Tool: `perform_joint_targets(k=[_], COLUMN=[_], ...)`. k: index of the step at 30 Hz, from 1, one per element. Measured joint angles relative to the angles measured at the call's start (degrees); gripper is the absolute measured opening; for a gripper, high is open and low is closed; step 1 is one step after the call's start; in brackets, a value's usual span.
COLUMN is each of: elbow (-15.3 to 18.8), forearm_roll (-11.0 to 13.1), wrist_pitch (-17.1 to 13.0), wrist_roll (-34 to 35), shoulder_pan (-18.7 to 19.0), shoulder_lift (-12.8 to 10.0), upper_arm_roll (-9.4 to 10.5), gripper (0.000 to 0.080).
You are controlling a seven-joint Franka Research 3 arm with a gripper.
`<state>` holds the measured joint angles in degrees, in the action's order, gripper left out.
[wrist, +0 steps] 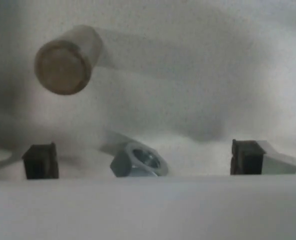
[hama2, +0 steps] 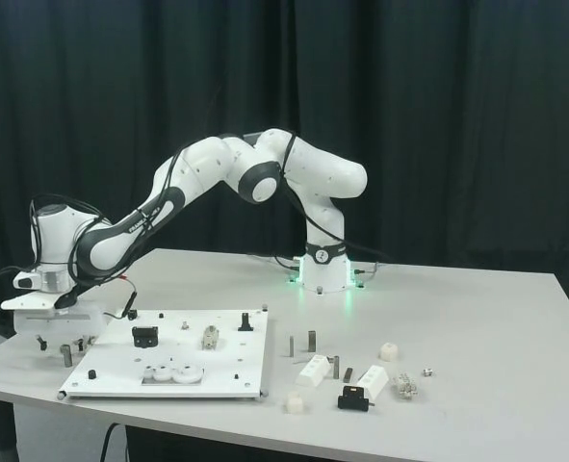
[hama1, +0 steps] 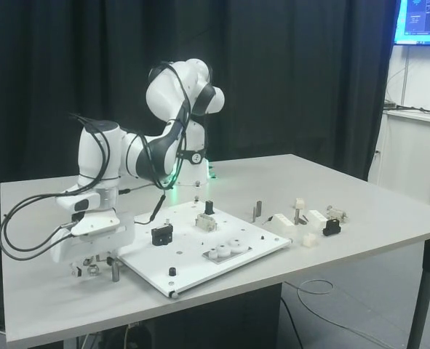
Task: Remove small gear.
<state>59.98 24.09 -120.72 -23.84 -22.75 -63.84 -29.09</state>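
The white arm (hama2: 217, 173) reaches from its base (hama2: 324, 271) at the far middle of the grey table (hama2: 477, 327) out to the left, where its gripper (hama2: 61, 345) hangs low over the table just left of the white board (hama2: 226, 361). On the board's near edge sit white gears (hama2: 171, 372), with a black block (hama2: 145, 335) behind them. To the right of the board lie small loose parts, among them white blocks (hama2: 312, 370) and a black piece (hama2: 353, 398).

1. You cannot separate the gears (hama1: 227, 251) on the board's front; they are too small.
2. The screen (hama1: 421, 22) at upper right is cut off by the frame.
3. The peg (wrist: 67, 61) at upper left looks blurred.
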Motion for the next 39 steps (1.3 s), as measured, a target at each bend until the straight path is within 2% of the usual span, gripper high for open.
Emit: perform_joint_targets(k=[2, 3, 21, 39], elbow=[0.0, 0.0, -0.2, -0.2], forearm_roll=[0.0, 0.0, 0.0, 0.4], wrist_pitch=[0.2, 0.5, 6.2, 8.5], wrist_roll=[0.0, 0.1, 1.0, 2.9], shoulder_pan=[0.0, 0.0, 0.1, 0.3], shoulder_lift=[0.3, 0.6, 4.9, 6.2], upper_arm_roll=[-0.03, -0.05, -0.73, -1.09], gripper=[0.0683, 0.0777, 0.08, 0.08])
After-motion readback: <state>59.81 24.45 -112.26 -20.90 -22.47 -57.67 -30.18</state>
